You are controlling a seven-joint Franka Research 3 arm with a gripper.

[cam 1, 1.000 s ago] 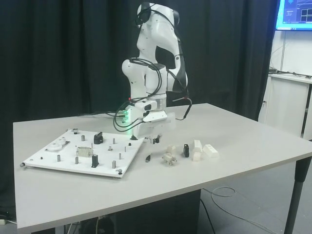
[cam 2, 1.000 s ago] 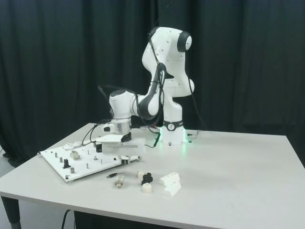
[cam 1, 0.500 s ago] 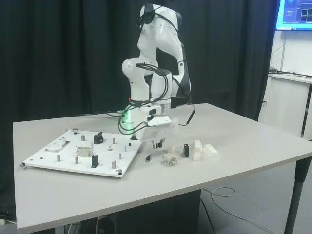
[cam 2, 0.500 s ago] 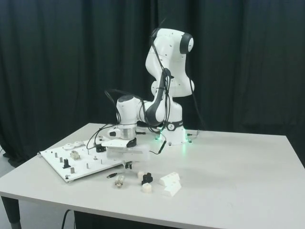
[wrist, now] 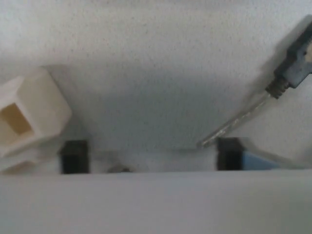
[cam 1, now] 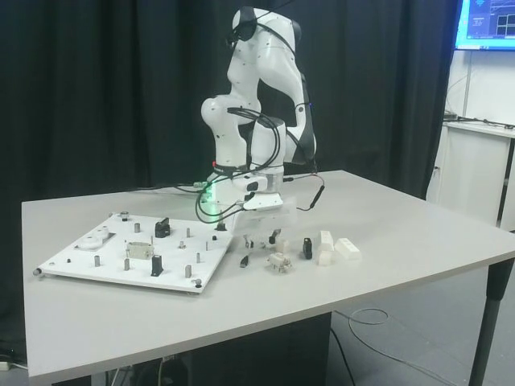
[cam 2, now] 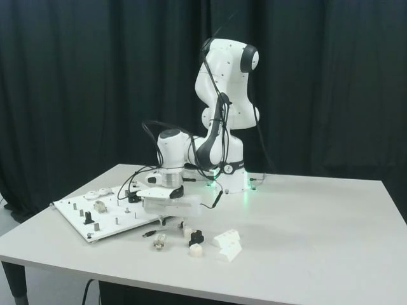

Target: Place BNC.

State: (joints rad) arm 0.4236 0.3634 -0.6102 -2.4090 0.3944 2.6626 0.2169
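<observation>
My gripper [cam 1: 260, 239] hangs low over the grey table, just beyond the near right corner of the white board [cam 1: 96, 265]. In the wrist view its black fingertips [wrist: 74, 156] stand wide apart, so the gripper [wrist: 151, 155] is open and holds nothing. A small metal connector [cam 1: 278, 260], possibly the BNC, lies on the table just in front of the gripper [cam 2: 170, 221] and also shows in the second room view [cam 2: 157, 241]. A slim plug with a metal tip [wrist: 287, 63] lies beside one fingertip. A small white block [wrist: 29, 114] sits by the other.
The board [cam 2: 76, 219] carries several pegs and black fixtures [cam 1: 162, 228]. Loose parts lie right of the gripper: a black piece [cam 1: 306, 248], white blocks [cam 1: 325, 245] and a longer white block [cam 1: 348, 248]. A green light glows at the arm's base [cam 2: 213, 184].
The arm has swung right, away from the board's edge, and lowered the gripper to the table among the loose parts. The parts have not moved.
</observation>
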